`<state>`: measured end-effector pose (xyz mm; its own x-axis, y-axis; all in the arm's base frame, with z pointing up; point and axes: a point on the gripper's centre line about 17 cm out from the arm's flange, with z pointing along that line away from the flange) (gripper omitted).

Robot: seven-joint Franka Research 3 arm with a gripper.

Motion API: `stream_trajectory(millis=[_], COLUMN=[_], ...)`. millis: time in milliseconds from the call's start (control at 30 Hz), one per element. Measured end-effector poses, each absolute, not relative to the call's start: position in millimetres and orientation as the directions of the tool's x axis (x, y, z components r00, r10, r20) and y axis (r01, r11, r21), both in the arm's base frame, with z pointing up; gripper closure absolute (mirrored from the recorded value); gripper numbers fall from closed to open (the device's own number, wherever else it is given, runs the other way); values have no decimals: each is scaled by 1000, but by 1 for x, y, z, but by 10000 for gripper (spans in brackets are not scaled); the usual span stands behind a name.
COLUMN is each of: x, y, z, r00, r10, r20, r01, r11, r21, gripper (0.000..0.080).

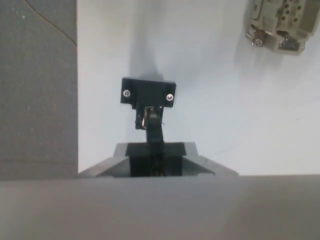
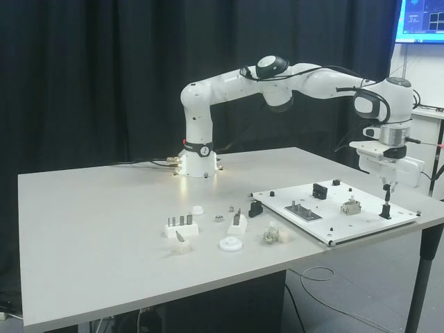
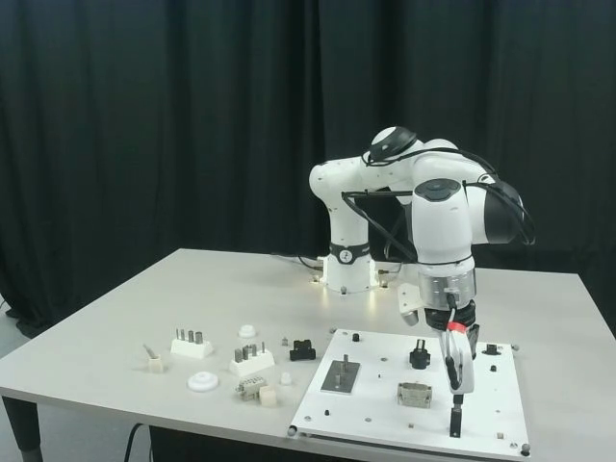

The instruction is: Insert USB.

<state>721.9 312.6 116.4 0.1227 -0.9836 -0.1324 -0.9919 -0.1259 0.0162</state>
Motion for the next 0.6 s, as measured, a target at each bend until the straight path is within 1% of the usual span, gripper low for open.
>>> stream_trajectory(millis=[600], x=[722], y=[312], z=[116], r00=[119], r10=[-984], r20=[-132], r01=[-992], r11=[-122], r21=[15], gripper=[752])
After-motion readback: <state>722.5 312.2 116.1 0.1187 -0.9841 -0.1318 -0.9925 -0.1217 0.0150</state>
